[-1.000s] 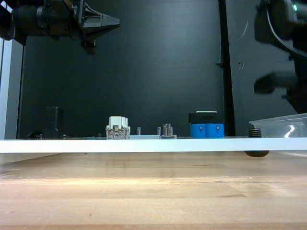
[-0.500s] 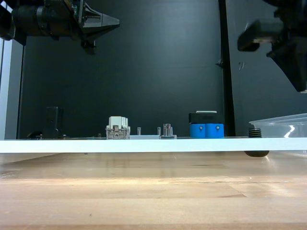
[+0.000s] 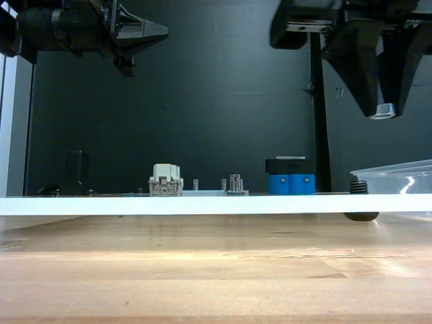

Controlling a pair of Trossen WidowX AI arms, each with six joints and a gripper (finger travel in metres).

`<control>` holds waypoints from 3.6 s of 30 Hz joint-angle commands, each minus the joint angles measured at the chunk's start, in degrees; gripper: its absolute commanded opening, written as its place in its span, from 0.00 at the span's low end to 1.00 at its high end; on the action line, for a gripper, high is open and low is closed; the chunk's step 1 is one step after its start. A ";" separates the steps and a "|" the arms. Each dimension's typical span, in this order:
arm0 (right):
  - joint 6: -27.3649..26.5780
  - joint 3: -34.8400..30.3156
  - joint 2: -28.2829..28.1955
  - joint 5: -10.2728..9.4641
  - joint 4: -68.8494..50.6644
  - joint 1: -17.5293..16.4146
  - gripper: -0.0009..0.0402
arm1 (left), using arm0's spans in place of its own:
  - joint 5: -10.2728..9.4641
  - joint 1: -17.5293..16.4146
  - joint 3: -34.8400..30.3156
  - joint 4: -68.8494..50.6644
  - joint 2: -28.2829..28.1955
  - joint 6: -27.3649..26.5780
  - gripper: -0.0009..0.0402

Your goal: Pick the M12 fastener and fasten on the M12 threads

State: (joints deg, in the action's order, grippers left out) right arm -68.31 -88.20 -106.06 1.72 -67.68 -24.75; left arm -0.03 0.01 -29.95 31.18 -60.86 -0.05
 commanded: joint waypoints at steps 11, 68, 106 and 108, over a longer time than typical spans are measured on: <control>0.90 -11.80 -11.58 -0.50 0.09 -1.95 0.08 | 0.00 0.00 0.00 0.02 0.00 0.02 0.02; 14.73 -9.31 -16.17 -1.77 7.98 -2.27 0.08 | 0.02 -0.02 0.00 0.02 0.00 0.00 0.02; 155.01 -9.31 -16.17 -1.75 7.34 -1.75 0.08 | 0.00 0.00 0.00 0.02 0.00 0.00 0.02; 163.27 -9.31 -16.17 -1.75 7.34 -1.75 0.08 | 0.00 -0.02 0.00 0.02 0.00 0.00 0.02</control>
State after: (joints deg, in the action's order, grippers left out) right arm 90.13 -97.49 -122.21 -0.21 -60.42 -26.50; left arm -0.03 0.01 -29.95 31.18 -60.86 -0.05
